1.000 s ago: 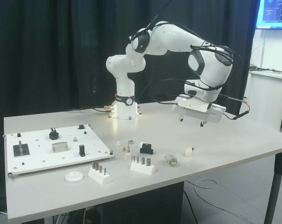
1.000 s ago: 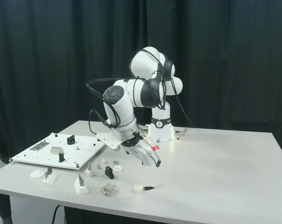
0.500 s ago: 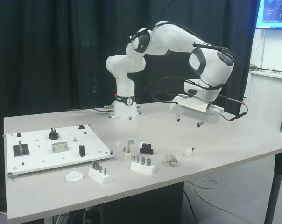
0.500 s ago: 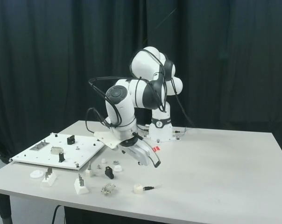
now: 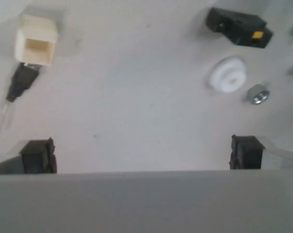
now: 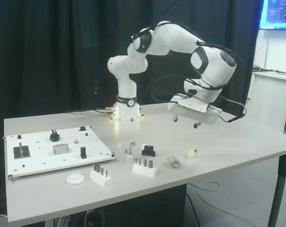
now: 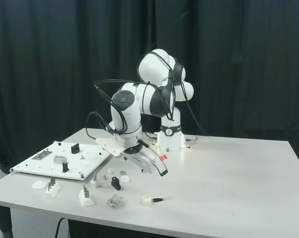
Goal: Pick BNC.
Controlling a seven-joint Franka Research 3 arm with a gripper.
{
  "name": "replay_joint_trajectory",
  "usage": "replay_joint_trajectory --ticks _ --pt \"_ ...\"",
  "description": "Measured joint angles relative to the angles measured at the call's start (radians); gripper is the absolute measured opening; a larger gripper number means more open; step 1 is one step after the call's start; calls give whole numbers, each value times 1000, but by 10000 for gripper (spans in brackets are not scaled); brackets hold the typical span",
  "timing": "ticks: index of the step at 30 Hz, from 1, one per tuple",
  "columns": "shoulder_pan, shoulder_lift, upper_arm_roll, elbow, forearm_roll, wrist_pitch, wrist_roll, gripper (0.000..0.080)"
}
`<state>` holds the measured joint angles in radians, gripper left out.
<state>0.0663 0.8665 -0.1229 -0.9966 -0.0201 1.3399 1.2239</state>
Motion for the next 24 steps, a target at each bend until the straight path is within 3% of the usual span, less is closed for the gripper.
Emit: replay_joint_trajectory --ticks 5,12,24 --pt "-7 -8 0 -11 -39 -10 -57 800" --pt "-19 -40 0 -75 -93 -8 -128 800" --pt "-58 -126 5 -269 -166 78 -286 800"
